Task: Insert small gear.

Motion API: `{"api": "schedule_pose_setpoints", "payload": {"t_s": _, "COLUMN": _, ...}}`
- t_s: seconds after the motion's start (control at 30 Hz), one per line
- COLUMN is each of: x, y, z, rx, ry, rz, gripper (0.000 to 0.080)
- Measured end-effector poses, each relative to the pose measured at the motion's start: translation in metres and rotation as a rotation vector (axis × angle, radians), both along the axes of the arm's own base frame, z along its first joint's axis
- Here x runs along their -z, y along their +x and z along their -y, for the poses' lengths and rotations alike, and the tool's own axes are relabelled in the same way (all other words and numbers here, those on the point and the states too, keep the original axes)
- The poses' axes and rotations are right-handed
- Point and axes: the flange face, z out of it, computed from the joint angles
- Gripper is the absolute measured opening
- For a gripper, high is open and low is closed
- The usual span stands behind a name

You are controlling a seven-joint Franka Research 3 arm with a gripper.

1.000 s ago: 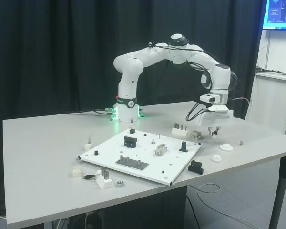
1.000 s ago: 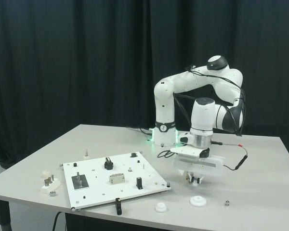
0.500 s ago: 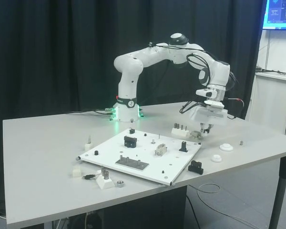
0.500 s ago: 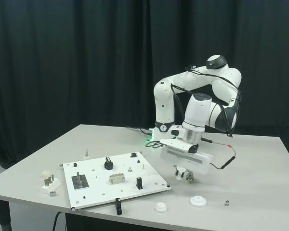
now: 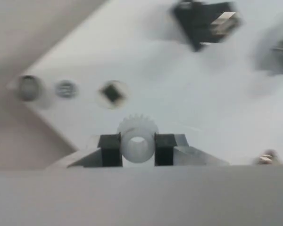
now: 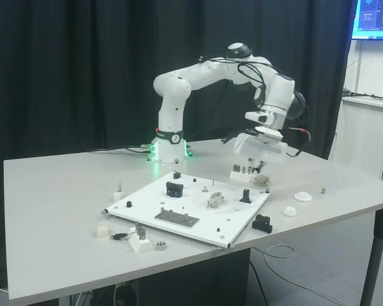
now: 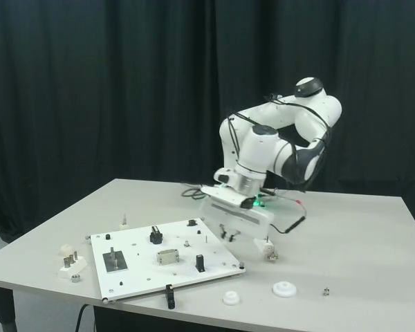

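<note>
The small gear [image 5: 137,136], white and toothed, sits low in the centre of the wrist view, clamped between the two black fingers [image 5: 110,149] of the gripper [image 5: 137,149], so the pickup part of the job looks done. In the first room view the gripper [image 6: 258,165] hangs right of centre, above the far right edge of the white assembly board [image 6: 198,207] and near a small white block with pegs [image 6: 240,173]. In the second room view the gripper [image 7: 227,235] is at mid-frame, over the board's [image 7: 167,266] right-hand side and clear of it. The gear is in the air, not on any shaft. Judging from this, transport is under way; what remains is to line the gear's bore up with its peg on the board, lower it on and let go. Two more white gears [image 7: 285,289] lie on the grey surface [image 7: 360,249] at the lower right, untouched.
</note>
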Motion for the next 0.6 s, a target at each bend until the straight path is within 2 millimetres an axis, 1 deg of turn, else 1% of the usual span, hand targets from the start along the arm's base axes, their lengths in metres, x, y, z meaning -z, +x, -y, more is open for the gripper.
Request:
{"api": "schedule_pose_setpoints", "payload": {"t_s": 0.27, "x": -0.02, "y": -0.002, "z": 0.048, "rx": -0.012, "ry": -0.031, "rz": -0.015, "gripper": 0.0143}}
{"api": "schedule_pose_setpoints", "payload": {"t_s": 0.6, "x": -0.036, "y": -0.005, "z": 0.115, "rx": -0.03, "ry": -0.045, "rz": -0.04, "gripper": 0.0143}}
